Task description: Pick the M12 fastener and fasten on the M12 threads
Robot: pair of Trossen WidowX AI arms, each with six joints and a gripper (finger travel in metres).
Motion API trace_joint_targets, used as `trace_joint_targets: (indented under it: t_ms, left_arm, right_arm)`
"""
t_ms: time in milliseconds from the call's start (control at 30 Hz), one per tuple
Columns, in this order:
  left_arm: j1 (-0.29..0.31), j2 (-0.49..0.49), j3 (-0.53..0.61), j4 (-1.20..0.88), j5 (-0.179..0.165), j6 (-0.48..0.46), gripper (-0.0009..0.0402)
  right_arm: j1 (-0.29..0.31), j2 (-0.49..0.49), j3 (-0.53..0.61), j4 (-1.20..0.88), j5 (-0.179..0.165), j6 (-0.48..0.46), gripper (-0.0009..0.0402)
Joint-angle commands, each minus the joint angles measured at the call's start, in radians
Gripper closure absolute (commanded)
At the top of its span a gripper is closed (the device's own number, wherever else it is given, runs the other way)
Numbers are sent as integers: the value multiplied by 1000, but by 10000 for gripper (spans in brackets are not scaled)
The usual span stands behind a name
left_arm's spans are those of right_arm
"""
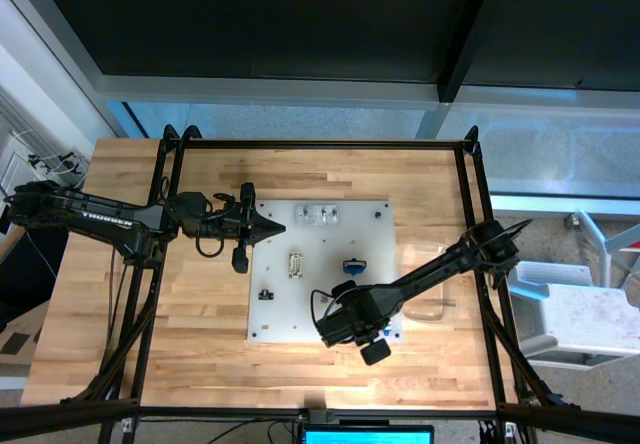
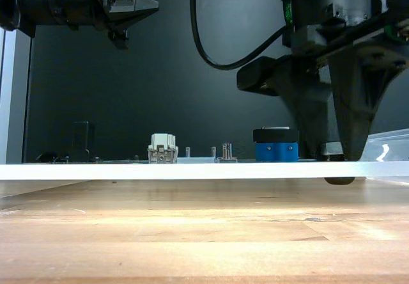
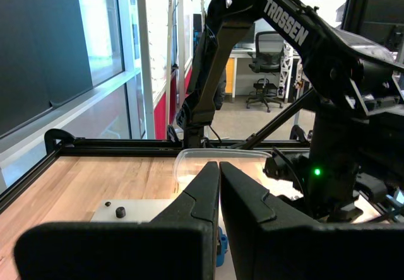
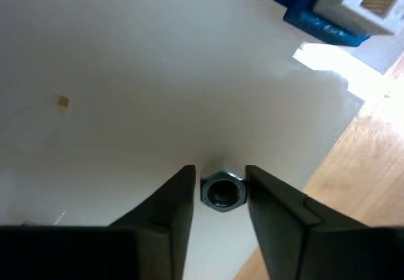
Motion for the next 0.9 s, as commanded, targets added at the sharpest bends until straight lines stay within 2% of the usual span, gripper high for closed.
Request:
trace_joint_targets:
  t_ms: [33,200,433,533,667,800,900]
  left_arm:
    - [0,0,0,0,0,0,393]
    - [0,0,0,0,0,0,393]
    - [0,0,0,0,0,0,393]
    - [0,0,0,0,0,0,393]
    - [0,0,0,0,0,0,393]
    - [0,0,0,0,0,0,393]
    - [0,0,0,0,0,0,393]
  right_arm:
    - [3,-6,3,4,-3,3,234]
    - [4,-18,3,5,-4,6,214]
    - [5,-79,3,4,-10,2,212]
    - [5,-112,3,0,-10,-43,213]
    - [5,-148,3,-5,-8,-203,212]
    - [3,-161,3,-66,28,-481,212]
    - [3,-161,3,-111,27,-635,212]
